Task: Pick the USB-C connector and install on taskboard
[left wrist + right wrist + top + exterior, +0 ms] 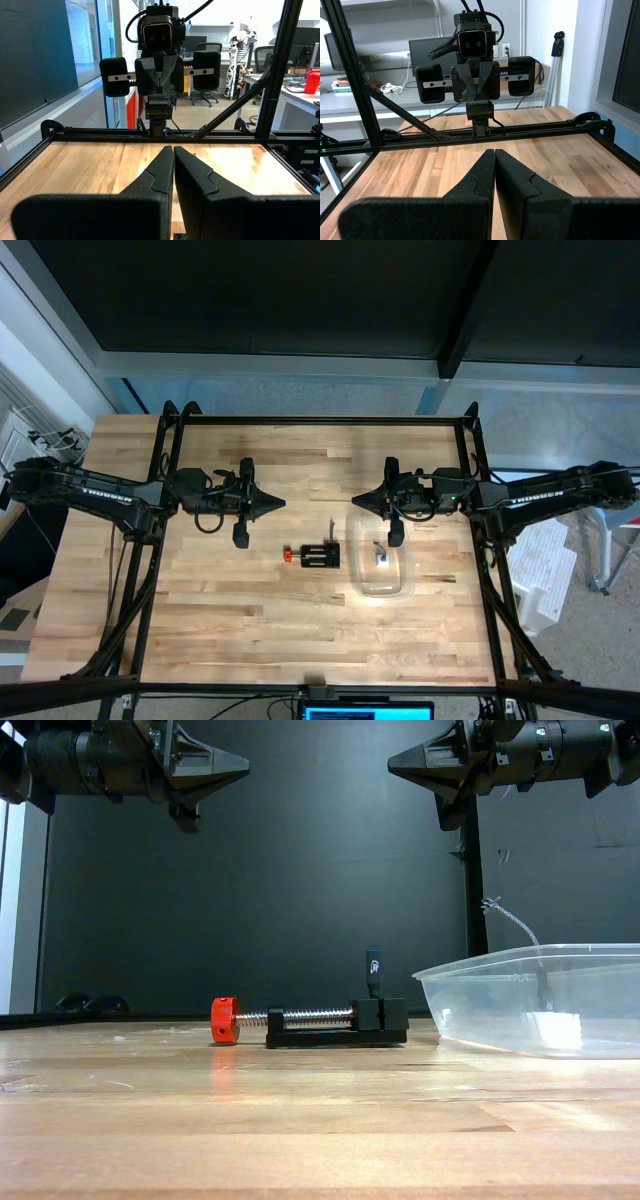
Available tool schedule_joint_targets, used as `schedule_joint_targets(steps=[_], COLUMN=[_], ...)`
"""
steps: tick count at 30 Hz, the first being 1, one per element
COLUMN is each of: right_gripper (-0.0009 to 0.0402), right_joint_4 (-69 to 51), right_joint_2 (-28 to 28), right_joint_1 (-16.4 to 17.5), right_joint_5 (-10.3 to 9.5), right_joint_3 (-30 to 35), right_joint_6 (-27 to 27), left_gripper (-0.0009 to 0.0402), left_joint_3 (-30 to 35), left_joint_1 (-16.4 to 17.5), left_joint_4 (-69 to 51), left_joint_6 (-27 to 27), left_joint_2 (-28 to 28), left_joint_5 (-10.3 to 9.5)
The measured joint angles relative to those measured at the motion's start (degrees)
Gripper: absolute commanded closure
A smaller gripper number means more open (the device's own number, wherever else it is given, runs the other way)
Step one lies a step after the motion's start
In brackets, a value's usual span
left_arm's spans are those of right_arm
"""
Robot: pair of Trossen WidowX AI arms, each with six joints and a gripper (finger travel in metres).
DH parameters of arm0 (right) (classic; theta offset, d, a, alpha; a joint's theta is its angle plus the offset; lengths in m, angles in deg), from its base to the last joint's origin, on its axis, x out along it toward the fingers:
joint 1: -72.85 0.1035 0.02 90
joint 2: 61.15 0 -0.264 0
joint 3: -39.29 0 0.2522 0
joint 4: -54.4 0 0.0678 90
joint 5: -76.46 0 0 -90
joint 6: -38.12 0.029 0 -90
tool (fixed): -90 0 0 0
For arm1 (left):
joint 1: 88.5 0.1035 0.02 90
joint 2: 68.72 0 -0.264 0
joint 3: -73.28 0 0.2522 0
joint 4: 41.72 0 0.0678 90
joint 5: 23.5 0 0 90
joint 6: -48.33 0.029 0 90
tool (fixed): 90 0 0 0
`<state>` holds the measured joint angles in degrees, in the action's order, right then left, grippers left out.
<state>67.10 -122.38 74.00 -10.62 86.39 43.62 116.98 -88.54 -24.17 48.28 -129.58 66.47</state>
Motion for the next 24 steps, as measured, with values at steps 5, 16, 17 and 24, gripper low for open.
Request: schedule_joint_targets(steps=[5,16,17,24], right_gripper=[0.0393,0.0393,0.0393,0.0393], right_joint_4=[2.3,1.8,1.4,-13.1], right_joint_2=[0.0,0.0,0.0,0.0], right_joint_1=[0.0,0.0,0.0,0.5], right_joint_5=[-1.62,-1.64,-1.62,-1.79], right_joint_3=[0.0,0.0,0.0,5.0], right_joint_6=[-1.4,-1.5,-1.5,-1.5], left_gripper=[0.0393,0.0393,0.0393,0.0393], left_joint_3=[0.0,0.0,0.0,0.0], left_joint_1=[0.0,0.0,0.0,0.0], left_joint_4=[0.0,0.0,0.0,0.0], left_joint_6=[0.0,0.0,0.0,0.0], left_joint_2=[0.0,0.0,0.0,0.0], left_joint_5=[0.0,-0.02,-0.02,-0.02])
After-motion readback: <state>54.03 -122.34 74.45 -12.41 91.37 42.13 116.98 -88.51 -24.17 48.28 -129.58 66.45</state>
